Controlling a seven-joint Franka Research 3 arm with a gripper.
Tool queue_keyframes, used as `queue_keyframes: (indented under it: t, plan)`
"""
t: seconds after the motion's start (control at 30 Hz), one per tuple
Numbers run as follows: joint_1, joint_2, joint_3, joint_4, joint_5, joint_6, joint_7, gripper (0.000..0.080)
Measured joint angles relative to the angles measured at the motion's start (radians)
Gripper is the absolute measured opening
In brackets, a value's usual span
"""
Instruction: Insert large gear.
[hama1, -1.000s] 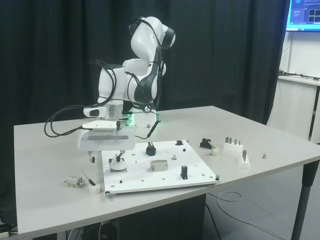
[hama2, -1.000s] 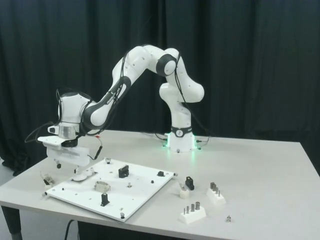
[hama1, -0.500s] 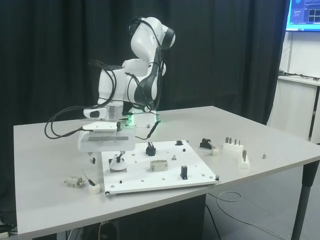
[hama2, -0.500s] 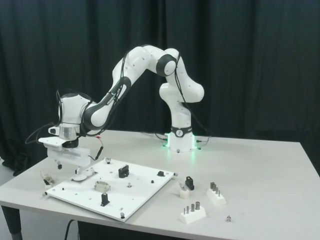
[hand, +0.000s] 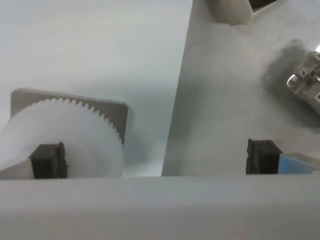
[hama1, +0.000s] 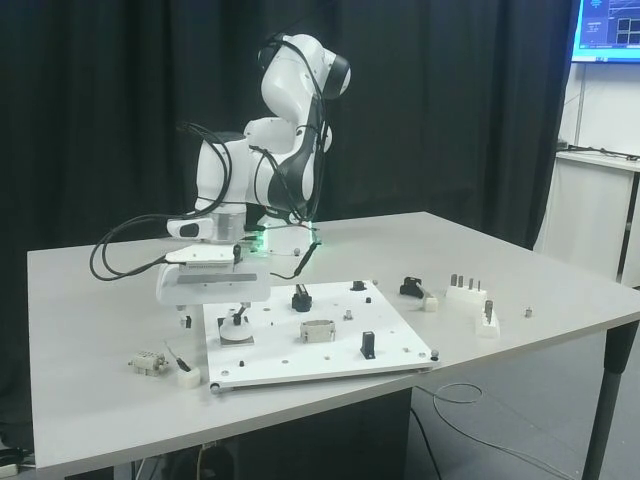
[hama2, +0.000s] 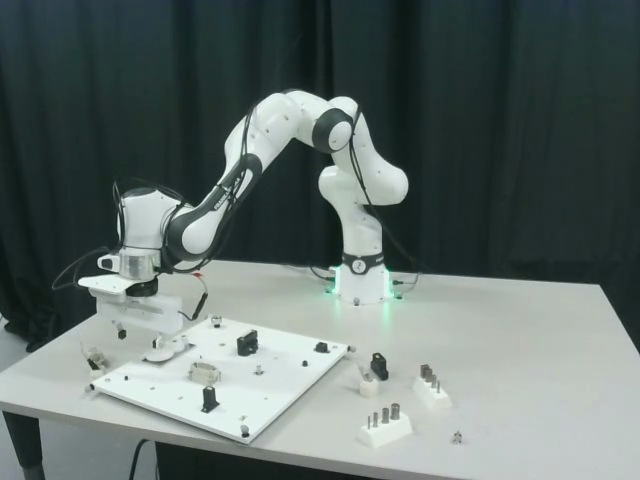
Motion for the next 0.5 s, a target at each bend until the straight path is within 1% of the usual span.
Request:
queue_keyframes:
  t: [0.5]
  plan:
    - [-0.003,-0.002,-0.001,-0.003,0.004,-0.011,-0.018,0.08]
